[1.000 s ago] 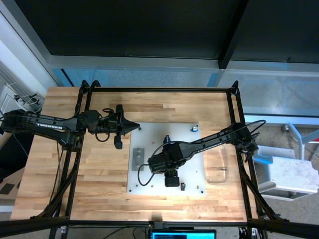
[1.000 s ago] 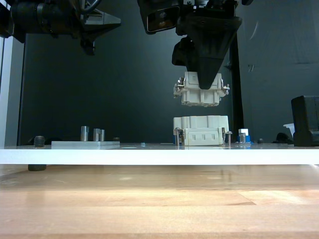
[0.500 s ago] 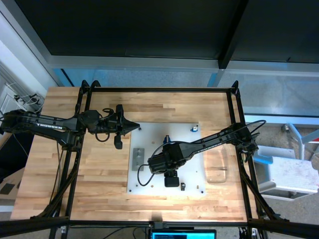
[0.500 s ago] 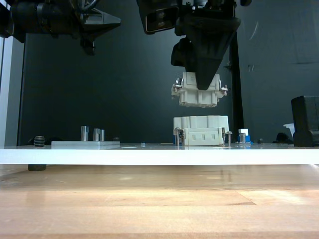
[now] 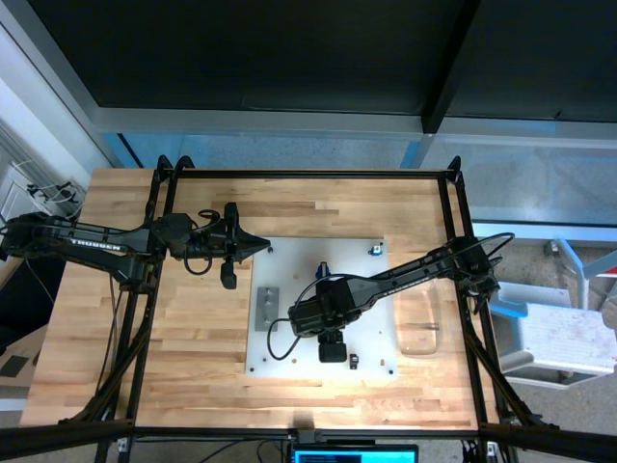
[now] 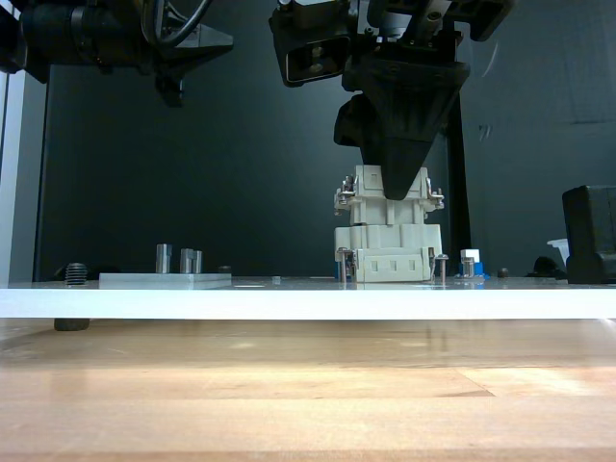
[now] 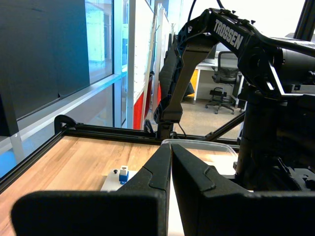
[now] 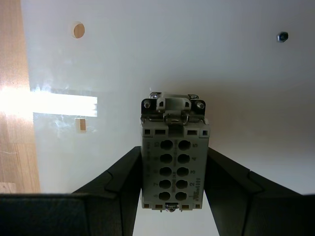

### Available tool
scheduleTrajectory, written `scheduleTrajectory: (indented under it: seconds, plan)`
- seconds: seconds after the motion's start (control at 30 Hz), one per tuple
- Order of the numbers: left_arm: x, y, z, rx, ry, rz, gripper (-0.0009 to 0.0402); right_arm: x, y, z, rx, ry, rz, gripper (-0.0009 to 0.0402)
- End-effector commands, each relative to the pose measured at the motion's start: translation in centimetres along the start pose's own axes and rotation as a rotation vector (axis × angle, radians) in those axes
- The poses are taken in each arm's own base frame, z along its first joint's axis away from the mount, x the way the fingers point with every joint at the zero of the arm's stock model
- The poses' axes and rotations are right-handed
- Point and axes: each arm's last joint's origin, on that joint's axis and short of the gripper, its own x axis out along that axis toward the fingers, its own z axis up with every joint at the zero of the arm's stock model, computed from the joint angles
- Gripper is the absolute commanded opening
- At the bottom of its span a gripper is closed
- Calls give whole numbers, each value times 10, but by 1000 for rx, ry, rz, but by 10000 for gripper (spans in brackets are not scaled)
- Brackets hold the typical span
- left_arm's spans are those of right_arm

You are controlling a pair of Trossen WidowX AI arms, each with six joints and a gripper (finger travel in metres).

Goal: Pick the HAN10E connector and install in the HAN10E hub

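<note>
Right gripper (image 6: 392, 189) clamps the pale beige, ten-holed HAN10E connector (image 8: 173, 162) touching the beige HAN10E hub's (image 6: 387, 252) top; left gripper (image 5: 258, 245), pinched closed, hangs clear off the white plate's (image 5: 289, 260) far-left corner.

Right hand (image 6: 393, 185) points down, clamped; left hand (image 5: 256, 245) hovers level, fingers together.

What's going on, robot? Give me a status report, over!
Left gripper shut, parked high at left. Right gripper shut on HAN10E connector, touching top of HAN10E hub, not seated. Nothing in the way.
</note>
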Motion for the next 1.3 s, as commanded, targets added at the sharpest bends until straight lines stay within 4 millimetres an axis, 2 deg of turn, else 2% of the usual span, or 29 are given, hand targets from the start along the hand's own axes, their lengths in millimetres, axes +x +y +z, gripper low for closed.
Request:
scheduleTrajectory:
  seconds: [0.03, 1.03, 1.3]
  plan:
    - [0, 0, 0, 0, 0, 0, 0, 4, 0, -1, 1, 15, -6, 9]
    - [0, 0, 0, 0, 0, 0, 0, 3, 0, -1, 7, 15, -4, 9]
    - [0, 0, 0, 0, 0, 0, 0, -9, 1, 3, 14, 8, -2, 9]
